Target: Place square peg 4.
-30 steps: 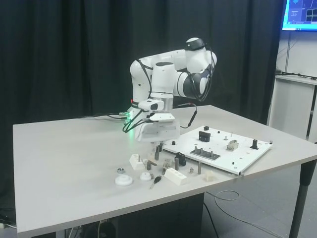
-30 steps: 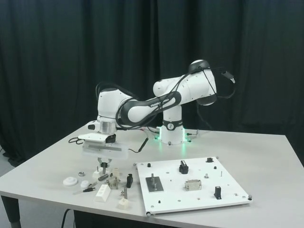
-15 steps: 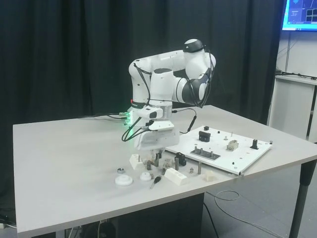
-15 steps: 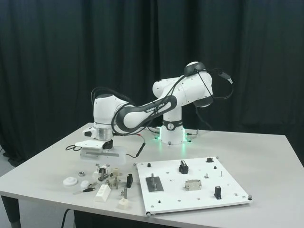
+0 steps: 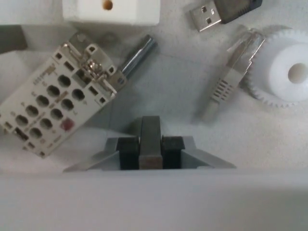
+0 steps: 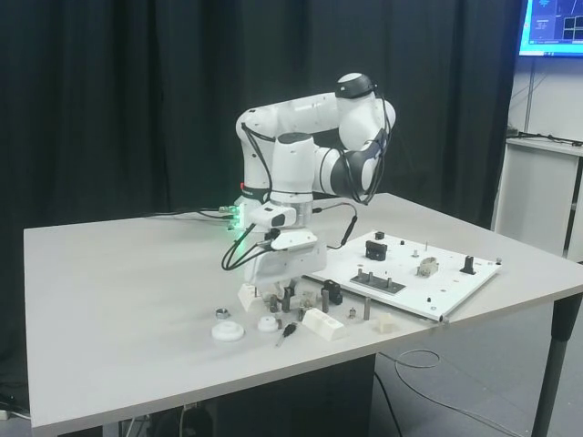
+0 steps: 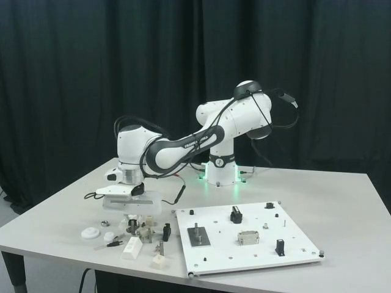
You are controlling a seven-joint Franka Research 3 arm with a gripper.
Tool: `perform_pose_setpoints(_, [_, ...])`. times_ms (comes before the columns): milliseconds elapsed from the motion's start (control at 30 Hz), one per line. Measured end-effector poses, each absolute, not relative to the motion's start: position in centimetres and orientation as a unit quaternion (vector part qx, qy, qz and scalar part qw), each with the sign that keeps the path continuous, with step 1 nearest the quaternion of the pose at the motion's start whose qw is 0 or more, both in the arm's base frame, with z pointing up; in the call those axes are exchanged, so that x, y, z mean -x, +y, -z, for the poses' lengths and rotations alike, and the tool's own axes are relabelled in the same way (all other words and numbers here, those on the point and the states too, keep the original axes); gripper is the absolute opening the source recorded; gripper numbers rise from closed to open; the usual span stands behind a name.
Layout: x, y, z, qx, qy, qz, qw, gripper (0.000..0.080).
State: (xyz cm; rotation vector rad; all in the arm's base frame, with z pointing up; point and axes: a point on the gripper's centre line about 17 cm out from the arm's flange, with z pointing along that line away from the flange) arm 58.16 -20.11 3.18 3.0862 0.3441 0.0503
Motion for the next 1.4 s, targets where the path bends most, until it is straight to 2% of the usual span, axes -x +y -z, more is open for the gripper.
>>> perform_pose_setpoints(633, [-58.4, -19.5, -2.9, -0.993, 0.119, -0.014, 0.009, 0.0097])
perform_pose_setpoints(1033, [-58.8, -20.1, -3.8, -0.993, 0.119, -0.018, 0.016, 0.0097])
perform_pose_setpoints(1067, [-58.8, -20.1, -4.0, -0.993, 0.119, -0.018, 0.016, 0.0617])
perform_pose_setpoints(1233, [-58.9, -20.1, -4.9, -0.992, 0.121, -0.017, 0.016, 0.0617])
perform_pose_setpoints(1267, [-58.9, -20.1, -5.1, -0.992, 0.121, -0.016, 0.016, 0.0754])
perform_pose_setpoints(1400, [-58.9, -20.1, -6.0, -0.992, 0.123, -0.013, 0.016, 0.0754])
